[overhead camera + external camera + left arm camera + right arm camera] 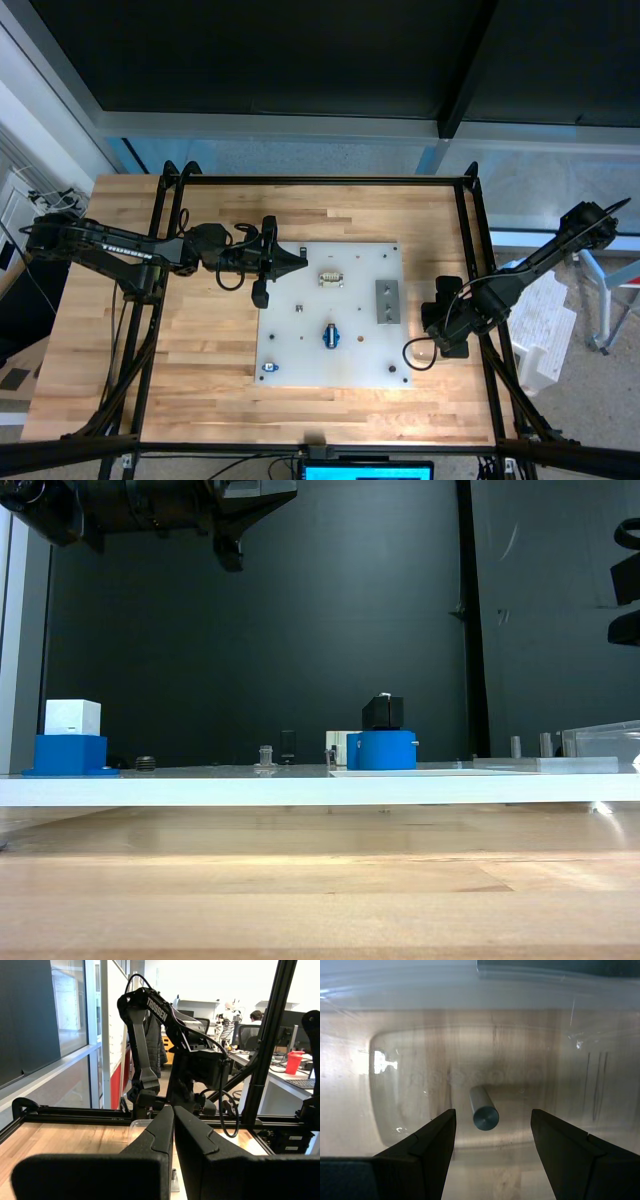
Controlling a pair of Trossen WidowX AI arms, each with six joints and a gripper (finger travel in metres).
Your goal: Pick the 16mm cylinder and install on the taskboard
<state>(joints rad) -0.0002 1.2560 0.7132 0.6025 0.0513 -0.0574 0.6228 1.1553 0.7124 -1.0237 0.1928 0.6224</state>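
The 16mm cylinder (483, 1108), a short dull grey peg, lies on its side on the floor of a clear plastic tray (410, 1085). My right gripper (493, 1116) hangs open just above it, one finger on each side and neither touching it. From above, that right gripper (447, 330) points down just off the right edge of the taskboard (300, 340) and hides the peg. My left gripper (290, 258) hovers shut and empty over the board's far left edge; its fingers (165, 1130) are pressed together.
The board bears a grey metal block (387, 301), a blue fitting (331, 336), a beige connector (331, 278) and a small blue piece (268, 369) at its near left corner. A black frame rail (478, 260) runs behind the right gripper.
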